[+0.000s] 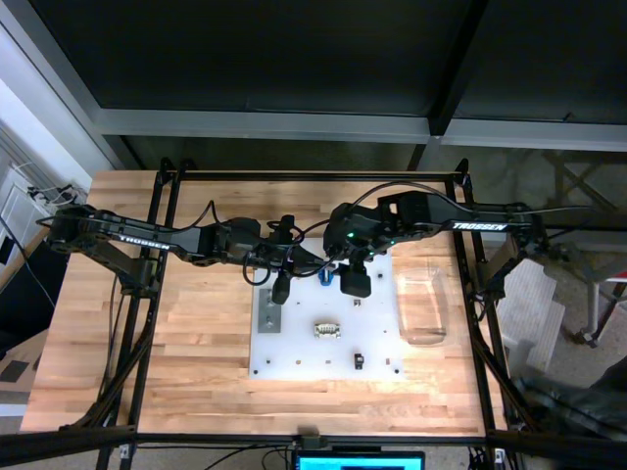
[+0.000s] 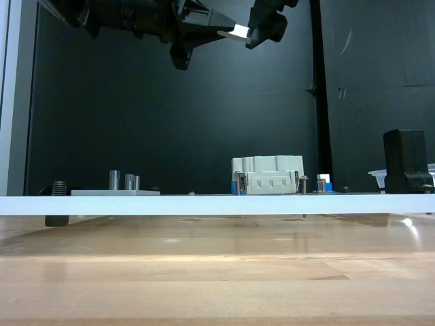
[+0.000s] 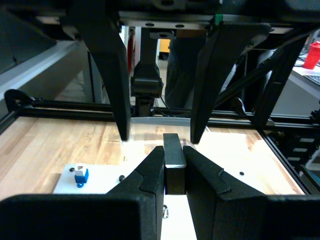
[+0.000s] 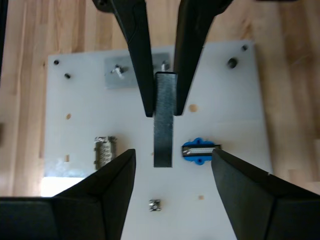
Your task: Pick the 16mm bar and install on taskboard
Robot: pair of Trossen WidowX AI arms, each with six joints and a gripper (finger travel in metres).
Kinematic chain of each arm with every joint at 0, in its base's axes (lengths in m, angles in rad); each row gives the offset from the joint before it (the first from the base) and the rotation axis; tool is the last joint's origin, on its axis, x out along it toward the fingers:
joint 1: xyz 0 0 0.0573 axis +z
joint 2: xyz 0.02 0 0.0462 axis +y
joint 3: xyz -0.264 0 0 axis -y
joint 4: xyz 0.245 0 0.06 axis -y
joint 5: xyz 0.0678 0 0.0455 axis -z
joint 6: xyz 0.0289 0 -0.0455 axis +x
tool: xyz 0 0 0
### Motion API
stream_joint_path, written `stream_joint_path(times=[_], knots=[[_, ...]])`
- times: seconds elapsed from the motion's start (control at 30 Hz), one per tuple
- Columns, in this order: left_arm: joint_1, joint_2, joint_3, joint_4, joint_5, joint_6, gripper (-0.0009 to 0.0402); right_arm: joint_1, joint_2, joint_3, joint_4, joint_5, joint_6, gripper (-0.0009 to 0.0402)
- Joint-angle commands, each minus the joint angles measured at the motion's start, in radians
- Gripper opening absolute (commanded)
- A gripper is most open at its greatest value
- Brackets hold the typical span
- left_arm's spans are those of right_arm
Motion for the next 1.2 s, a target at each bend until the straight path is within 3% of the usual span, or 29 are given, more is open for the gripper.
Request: stream_joint_path(times=[0.03, 0.23, 0.6, 0.87, 1.03, 1.2], knots=[[0.002, -0.007, 0.0, 0.004, -0.028, 0.005, 0.0001, 0.001, -0.048, -0.037, 0.062, 0.009, -0.003, 0.0231], [0.003, -0.014, 0.0, 0.035, -0.046, 0.013, 0.0001, 0.0, -0.173, -0.18, 0.28, 0.05, -0.005, 0.0232], [0.007, -0.02, 0.0, 0.14, -0.071, 0.015, 0.0, 0.0, -0.357, -0.544, 0.826, 0.058, 0.004, 0.0231], [0.008, -0.02, 0.0, 0.168, -0.071, 0.015, 0.0, 0.0, -0.451, -0.743, 1.114, 0.134, 0.006, 0.0231], [0.008, -0.02, 0.0, 0.22, -0.071, 0.014, 0.0, 0.0, -0.475, -0.824, 1.241, 0.132, 0.021, 0.0231], [0.008, -0.02, 0.0, 0.249, -0.087, 0.014, 0.0001, 0.0, -0.476, -0.868, 1.349, 0.093, 0.029, 0.0231]])
